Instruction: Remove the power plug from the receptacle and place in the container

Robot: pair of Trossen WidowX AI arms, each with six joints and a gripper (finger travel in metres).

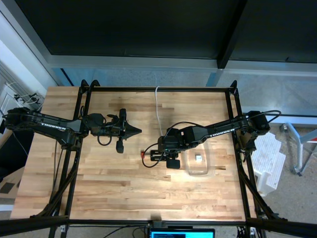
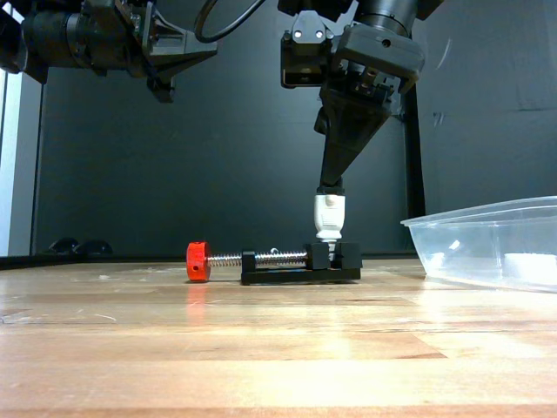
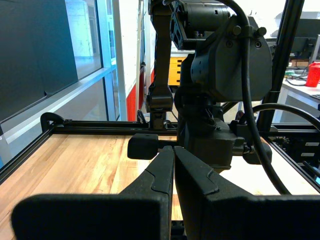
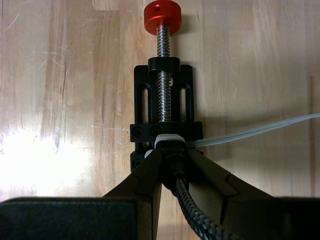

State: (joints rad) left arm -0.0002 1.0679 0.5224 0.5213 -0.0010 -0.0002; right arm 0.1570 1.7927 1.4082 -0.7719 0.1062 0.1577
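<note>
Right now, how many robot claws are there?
2. The left claw hangs shut over the table at left. The right claw grips the power plug atop the receptacle in the vise.

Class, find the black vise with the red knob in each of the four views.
High view: vise mid-table, right of the shut, parked left gripper.
Low view: vise centre, under the right gripper.
Left wrist view: absent.
Right wrist view: vise beyond the gripped power plug.
Shared landmark: red knob.

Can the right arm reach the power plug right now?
Likely yes: the right gripper is closed on the power plug atop the receptacle, nothing in between; the left gripper hangs shut off to the left.
</note>
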